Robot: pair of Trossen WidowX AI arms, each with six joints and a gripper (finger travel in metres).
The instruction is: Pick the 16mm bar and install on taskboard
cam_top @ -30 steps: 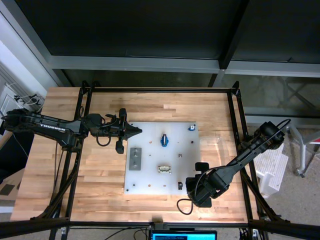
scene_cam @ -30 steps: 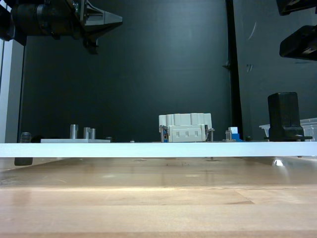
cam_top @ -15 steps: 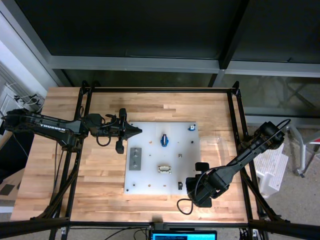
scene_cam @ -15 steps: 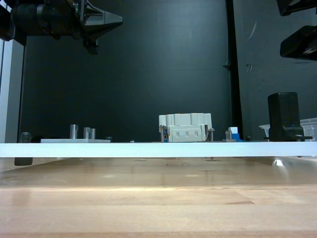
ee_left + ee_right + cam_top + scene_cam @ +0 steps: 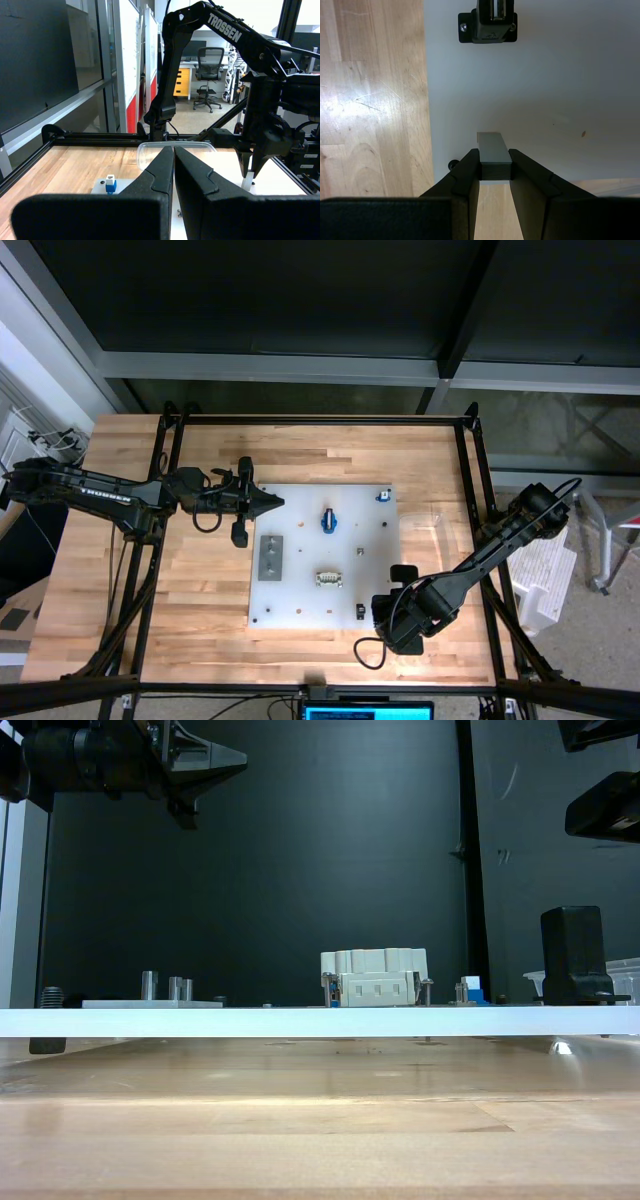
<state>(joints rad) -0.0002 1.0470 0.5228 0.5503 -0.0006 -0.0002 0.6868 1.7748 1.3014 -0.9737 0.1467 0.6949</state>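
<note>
Right wrist view: right gripper (image 5: 495,161) clamps the 16mm bar (image 5: 494,149) between its fingers (image 5: 470,170), jaws narrowed to the bar's width. The bar hangs over the taskboard (image 5: 545,75) near the board's edge, by the wood table (image 5: 370,100). A black fitting (image 5: 487,22) sits further along the board, well apart from the bar. High view: right gripper (image 5: 392,618) is above the board's near right corner, beside the black fitting (image 5: 361,612). Left gripper (image 5: 270,502) hovers over the board's far left edge. Left wrist view: left gripper (image 5: 173,162) has its fingers pressed together, holding nothing. A clear tray (image 5: 150,150) and a blue connector (image 5: 110,184) lie beyond it.
</note>
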